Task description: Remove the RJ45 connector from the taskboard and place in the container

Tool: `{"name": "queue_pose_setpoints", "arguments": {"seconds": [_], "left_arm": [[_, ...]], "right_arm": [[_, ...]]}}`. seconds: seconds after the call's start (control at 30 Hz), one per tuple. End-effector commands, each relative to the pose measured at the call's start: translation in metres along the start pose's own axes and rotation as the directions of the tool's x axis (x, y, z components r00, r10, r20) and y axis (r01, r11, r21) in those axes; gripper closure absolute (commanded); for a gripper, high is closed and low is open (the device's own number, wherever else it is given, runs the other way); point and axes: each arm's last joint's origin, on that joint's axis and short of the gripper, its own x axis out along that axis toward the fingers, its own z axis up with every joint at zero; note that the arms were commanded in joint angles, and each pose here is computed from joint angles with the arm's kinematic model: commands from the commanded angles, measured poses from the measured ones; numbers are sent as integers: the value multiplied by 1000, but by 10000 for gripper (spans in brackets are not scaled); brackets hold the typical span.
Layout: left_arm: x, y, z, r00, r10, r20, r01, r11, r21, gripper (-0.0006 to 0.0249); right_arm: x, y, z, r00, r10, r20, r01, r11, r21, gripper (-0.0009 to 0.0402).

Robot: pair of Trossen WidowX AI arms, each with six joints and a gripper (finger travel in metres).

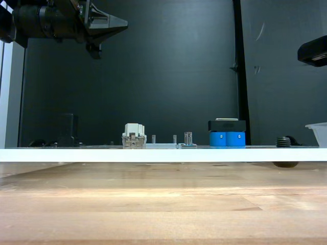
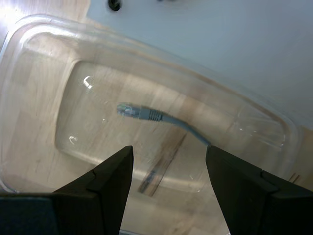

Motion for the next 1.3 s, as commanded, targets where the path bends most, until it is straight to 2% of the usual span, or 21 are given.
{"name": "queue_pose_setpoints", "arguments": {"seconds": [0.03, 0.2, 0.3, 0.37, 0.53, 0.67, 0.77, 0.87, 1.0, 1.1, 1.3], "left_arm": [[0, 0, 0, 1000, 0, 0, 0, 1000, 0, 243], [0, 0, 0, 1000, 0, 0, 0, 1000, 0, 243], [0, 0, 0, 1000, 0, 0, 0, 1000, 0, 243], [0, 0, 0, 1000, 0, 0, 0, 1000, 0, 243], [0, 0, 0, 1000, 0, 0, 0, 1000, 0, 243], [0, 0, 0, 1000, 0, 0, 0, 1000, 0, 243], [0, 0, 0, 1000, 0, 0, 0, 1000, 0, 243], [0, 0, 0, 1000, 0, 0, 0, 1000, 0, 243], [0, 0, 0, 1000, 0, 0, 0, 1000, 0, 243], [0, 0, 0, 1000, 0, 0, 0, 1000, 0, 243], [0, 0, 0, 1000, 0, 0, 0, 1000, 0, 243]], "right_arm": [[-10, -15, 2, 996, 3, 88, -12, 995, 103, 197], [-29, -40, 2, 967, -50, 250, -8, 974, 227, 232], [-40, -58, 0, 931, -143, 335, 32, 948, 317, 258], [-48, -69, -2, 903, -187, 386, 33, 928, 371, 279], [-61, -96, -6, 809, -279, 518, 36, 902, 430, 341], [-63, -111, -8, 704, -315, 637, 16, 903, 429, 397], [-60, -120, -10, 617, -335, 712, -9, 902, 432, 384], [-55, -126, -11, 520, -374, 768, -22, 893, 450, 382], [-48, -131, -12, 374, -376, 848, -59, 902, 427, 390], [-43, -134, -14, 283, -400, 872, -63, 899, 433, 392], [-36, -138, -19, 158, -434, 887, -64, 892, 448, 393]]}}
